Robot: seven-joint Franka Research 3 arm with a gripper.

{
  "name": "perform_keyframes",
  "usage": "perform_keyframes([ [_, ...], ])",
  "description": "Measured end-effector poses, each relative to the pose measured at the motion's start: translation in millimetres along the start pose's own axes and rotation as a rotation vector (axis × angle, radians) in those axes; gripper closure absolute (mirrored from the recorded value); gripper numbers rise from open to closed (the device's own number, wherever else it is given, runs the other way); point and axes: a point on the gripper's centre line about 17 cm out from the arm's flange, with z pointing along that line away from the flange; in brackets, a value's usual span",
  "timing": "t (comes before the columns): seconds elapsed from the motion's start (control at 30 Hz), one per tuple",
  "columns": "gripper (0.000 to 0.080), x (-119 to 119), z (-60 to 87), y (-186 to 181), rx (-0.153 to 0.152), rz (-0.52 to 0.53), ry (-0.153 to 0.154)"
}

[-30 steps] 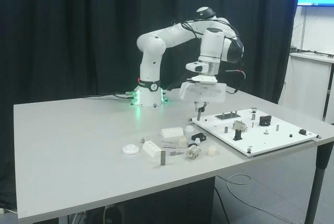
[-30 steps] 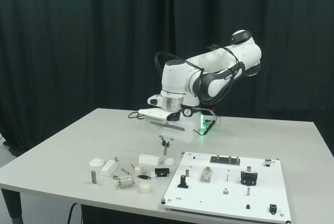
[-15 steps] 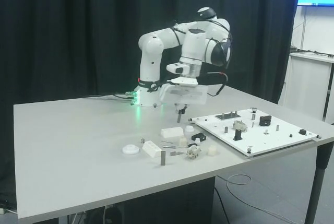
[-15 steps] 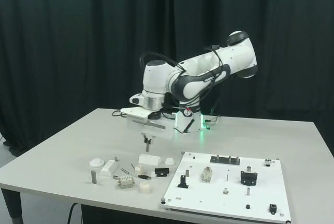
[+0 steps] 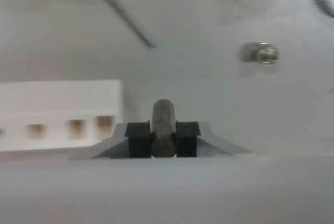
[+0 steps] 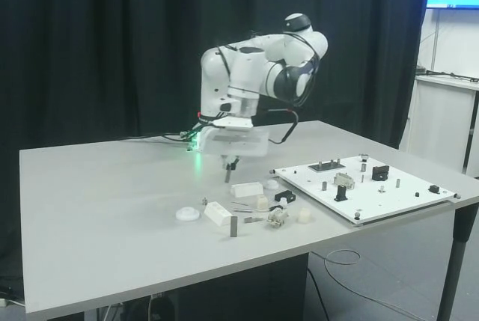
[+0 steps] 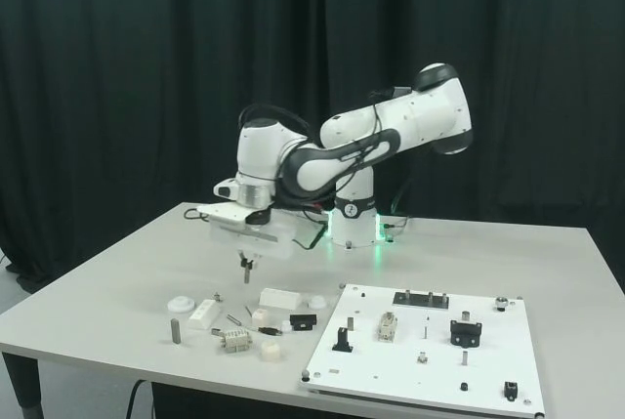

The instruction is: Place round peg 3.

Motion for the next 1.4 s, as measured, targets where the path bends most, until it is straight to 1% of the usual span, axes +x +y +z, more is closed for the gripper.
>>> perform_keyframes([
  [0.3, 0.0703, -2, 31.1, 26, 0.041, 0.009, 0.027],
  [0.5, 0.0703, -3, 43.5, 33, 0.059, 0.022, 0.029],
  [0.63, 0.0703, -2, 46.6, 35, 0.067, 0.027, 0.030],
  [0.8, 0.0703, 1, 47.0, 35, 0.074, 0.029, 0.031],
  [1.13, 0.0703, 6, 43.6, 37, 0.074, 0.028, 0.038],
  [1.17, 0.0150, 6, 42.5, 37, 0.074, 0.027, 0.039],
  [1.33, 0.0150, 11, 34.8, 38, 0.076, 0.024, 0.047],
  [1.37, 0.0040, 12, 33.1, 38, 0.076, 0.024, 0.049],
  [1.4, 0.0040, 13, 31.4, 39, 0.076, 0.023, 0.050],
])
